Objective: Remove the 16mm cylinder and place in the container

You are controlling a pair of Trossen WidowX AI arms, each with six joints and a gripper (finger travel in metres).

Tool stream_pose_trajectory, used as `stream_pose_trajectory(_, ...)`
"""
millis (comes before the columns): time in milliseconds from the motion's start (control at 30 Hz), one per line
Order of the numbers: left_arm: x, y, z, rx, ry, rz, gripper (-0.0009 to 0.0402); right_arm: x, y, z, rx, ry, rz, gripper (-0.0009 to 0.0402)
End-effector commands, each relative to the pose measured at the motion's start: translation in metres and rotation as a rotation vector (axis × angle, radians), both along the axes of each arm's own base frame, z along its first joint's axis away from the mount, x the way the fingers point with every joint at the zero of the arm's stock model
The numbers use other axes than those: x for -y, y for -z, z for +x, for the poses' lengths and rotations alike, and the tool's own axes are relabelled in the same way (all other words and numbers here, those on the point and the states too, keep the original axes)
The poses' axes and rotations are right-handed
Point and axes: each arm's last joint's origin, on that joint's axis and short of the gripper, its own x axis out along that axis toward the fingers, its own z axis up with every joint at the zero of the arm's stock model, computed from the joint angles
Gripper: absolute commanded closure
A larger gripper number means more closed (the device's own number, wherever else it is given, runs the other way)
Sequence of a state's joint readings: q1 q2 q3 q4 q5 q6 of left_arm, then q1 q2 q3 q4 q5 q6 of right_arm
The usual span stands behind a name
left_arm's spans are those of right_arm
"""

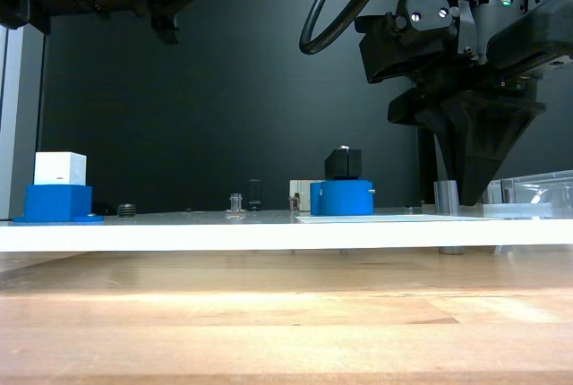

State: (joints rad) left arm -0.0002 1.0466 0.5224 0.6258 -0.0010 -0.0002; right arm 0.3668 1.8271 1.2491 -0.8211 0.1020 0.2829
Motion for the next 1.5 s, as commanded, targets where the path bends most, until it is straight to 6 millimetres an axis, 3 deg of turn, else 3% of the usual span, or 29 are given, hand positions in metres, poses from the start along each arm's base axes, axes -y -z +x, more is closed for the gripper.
stream_pose_trajectory(33, 0.000, 0.000, 0.000, 0.000, 0.000, 0.000, 0.0393, 0.000, 0.000, 0.000, 0.001, 0.001, 0.000, 0.0393)
stream_pose_trajectory(600, 0.000, 0.000, 0.000, 0.000, 0.000, 0.000, 0.0393, 0.000, -0.002, 0.000, 0.005, -0.002, 0.000, 0.0393)
stream_pose_trajectory(1233, 0.000, 0.000, 0.000, 0.000, 0.000, 0.000, 0.0393, 0.006, -0.045, -0.014, 0.089, -0.002, 0.030, 0.0393)
stream_pose_trajectory(1500, 0.000, 0.000, 0.000, 0.000, 0.000, 0.000, 0.0393, 0.006, -0.049, -0.016, 0.103, 0.007, 0.036, 0.0392)
